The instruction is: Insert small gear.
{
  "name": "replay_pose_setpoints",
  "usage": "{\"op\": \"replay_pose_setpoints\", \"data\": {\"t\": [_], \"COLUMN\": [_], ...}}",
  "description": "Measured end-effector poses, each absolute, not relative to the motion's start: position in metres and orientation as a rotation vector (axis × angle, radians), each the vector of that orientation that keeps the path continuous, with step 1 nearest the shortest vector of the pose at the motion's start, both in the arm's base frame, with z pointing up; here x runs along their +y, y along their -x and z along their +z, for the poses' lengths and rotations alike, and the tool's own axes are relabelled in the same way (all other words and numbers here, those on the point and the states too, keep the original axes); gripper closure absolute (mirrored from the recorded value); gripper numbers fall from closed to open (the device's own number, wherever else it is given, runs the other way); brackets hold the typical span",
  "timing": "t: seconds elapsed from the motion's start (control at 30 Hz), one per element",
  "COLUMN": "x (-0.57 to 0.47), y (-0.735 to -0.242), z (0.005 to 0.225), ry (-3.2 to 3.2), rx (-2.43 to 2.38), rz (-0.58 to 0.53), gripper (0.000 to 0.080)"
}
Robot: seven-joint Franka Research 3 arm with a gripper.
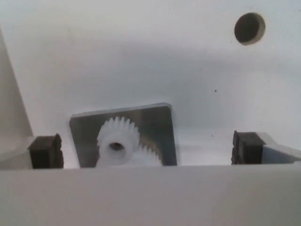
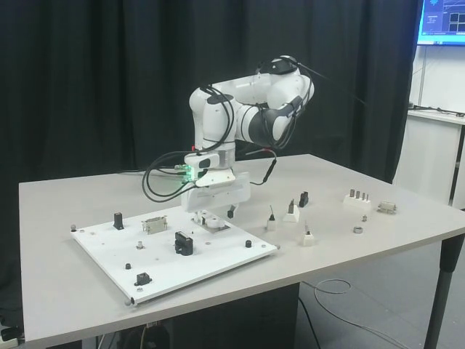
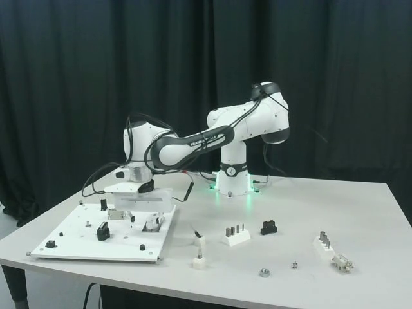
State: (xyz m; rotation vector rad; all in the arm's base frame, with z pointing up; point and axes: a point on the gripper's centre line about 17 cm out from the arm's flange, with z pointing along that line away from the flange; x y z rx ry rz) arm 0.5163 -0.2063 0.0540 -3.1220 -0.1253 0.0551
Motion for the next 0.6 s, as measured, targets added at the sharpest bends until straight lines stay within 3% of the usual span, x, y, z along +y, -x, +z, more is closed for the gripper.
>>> {"op": "replay_pose_setpoints", "data": {"t": [0.6], "x": [-0.202], "y": [-0.508], "z": [0.041], "ry": [3.114], "rx": [-0.117], "rz": [0.076], "gripper": [0.0003]}}
